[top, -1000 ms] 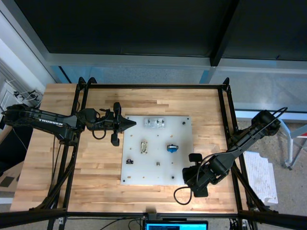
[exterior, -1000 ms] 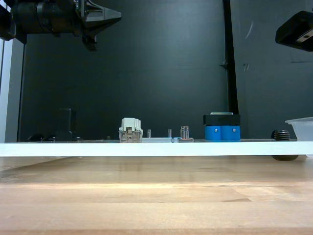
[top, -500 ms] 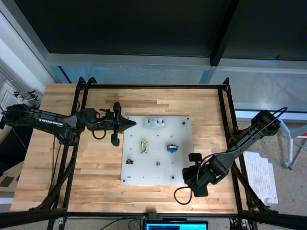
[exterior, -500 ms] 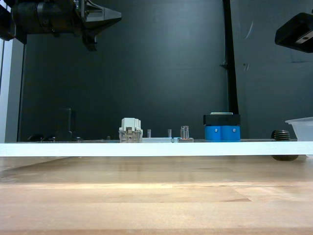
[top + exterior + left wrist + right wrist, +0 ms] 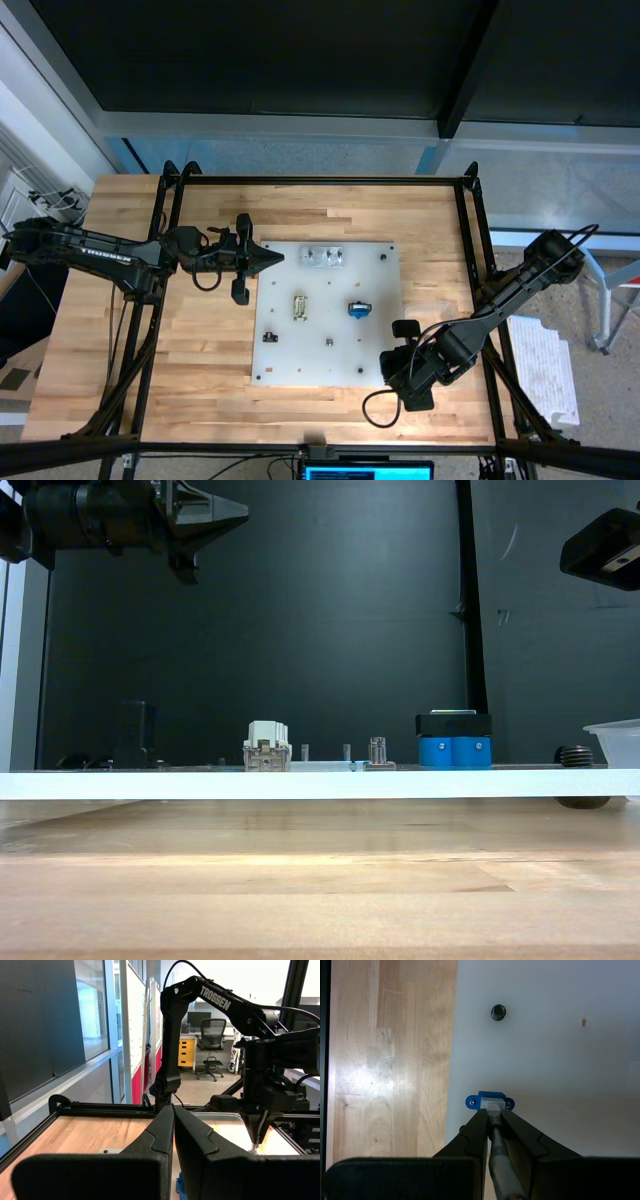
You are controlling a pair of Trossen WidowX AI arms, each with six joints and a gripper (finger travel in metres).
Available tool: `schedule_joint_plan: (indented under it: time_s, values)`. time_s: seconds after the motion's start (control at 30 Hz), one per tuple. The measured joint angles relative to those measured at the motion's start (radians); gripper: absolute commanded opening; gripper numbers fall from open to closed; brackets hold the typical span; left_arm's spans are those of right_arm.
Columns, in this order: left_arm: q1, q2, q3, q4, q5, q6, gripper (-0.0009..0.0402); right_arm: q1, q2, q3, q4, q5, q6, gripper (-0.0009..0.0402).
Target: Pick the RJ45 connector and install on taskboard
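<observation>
The taskboard (image 5: pixel 300 362) lies white and flat in the middle of the table. My right gripper (image 5: pixel 492 1110) points down over its near right corner (image 5: pixel 392 362) and is shut on the RJ45 connector (image 5: pixel 493 1105), a pale plug with a grey cable (image 5: pixel 501 1172) running back between the fingers. The plug's tip lines up with a small blue fitting (image 5: pixel 473 1102) on the taskboard (image 5: pixel 560 1060); I cannot tell whether they touch. My left gripper (image 5: pixel 272 258) hovers high over the board's far left edge, shut and empty (image 5: pixel 174 1125). From there the right gripper (image 5: pixel 254 1144) hangs opposite.
On the board stand a cream socket (image 5: pixel 299 307), a blue block (image 5: pixel 358 309) and silver fittings (image 5: pixel 324 257). A dark screw hole (image 5: pixel 498 1011) lies beyond the plug. A clear tray (image 5: pixel 615 738) sits at the right. Black frame rails (image 5: pixel 470 200) border the table.
The right arm has edged slightly lower. The left arm has not moved.
</observation>
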Motion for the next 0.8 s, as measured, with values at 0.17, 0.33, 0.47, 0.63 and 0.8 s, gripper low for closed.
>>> schedule_joint_plan:
  time_s: [0.17, 0.33, 0.47, 0.63, 0.8]
  values:
    - [0.000, 0.000, 0.000, 0.000, 0.000, 0.000, 0.0000, 0.000, 0.000, -0.008, 0.010, 0.000, -0.001, 0.0002]
    - [0.000, 0.000, 0.000, 0.000, 0.000, 0.000, 0.0000, 0.000, 0.000, -0.008, 0.008, -0.002, -0.001, 0.0002]
    - [0.000, 0.000, 0.000, 0.000, 0.000, 0.000, 0.0000, 0.000, 0.000, -0.008, 0.005, -0.005, -0.001, 0.0002]
    - [0.000, 0.000, 0.000, 0.000, 0.000, 0.000, 0.0000, 0.000, 0.000, -0.010, 0.001, -0.007, 0.000, 0.0002]
    - [0.000, 0.000, 0.000, 0.000, 0.000, 0.000, 0.0000, 0.000, 0.002, -0.011, -0.003, -0.007, 0.001, 0.0002]
